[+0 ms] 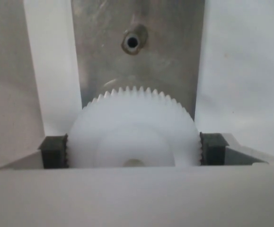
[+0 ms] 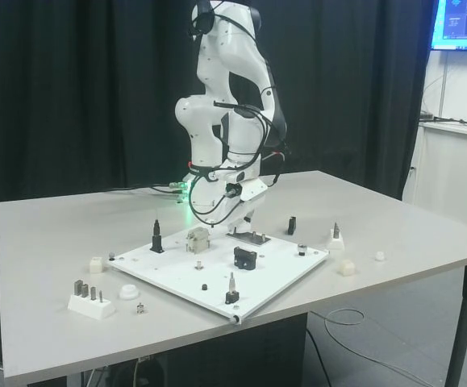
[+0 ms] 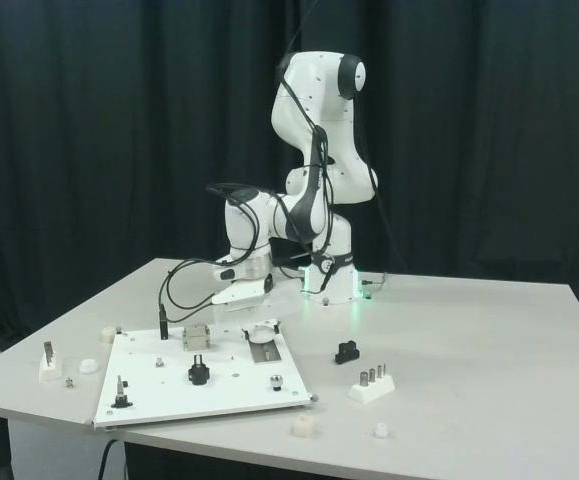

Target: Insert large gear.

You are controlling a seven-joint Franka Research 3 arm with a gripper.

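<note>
Two distant room views from opposite sides of the table (image 2: 47, 234), sharing the arm (image 3: 309, 200); wrist view close, downward.

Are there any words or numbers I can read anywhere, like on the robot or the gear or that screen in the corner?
None can be read.
Screen in the first room view: it carries marks, too small to read.
Robot arm: no writing shows.
Large gear, held in the gripper: plain white, no writing.
White board: no labels show.

Grey table (image 2: 47, 242), white board (image 2: 281, 270) lying on it, small white blocks (image 2: 90, 305) around
</note>
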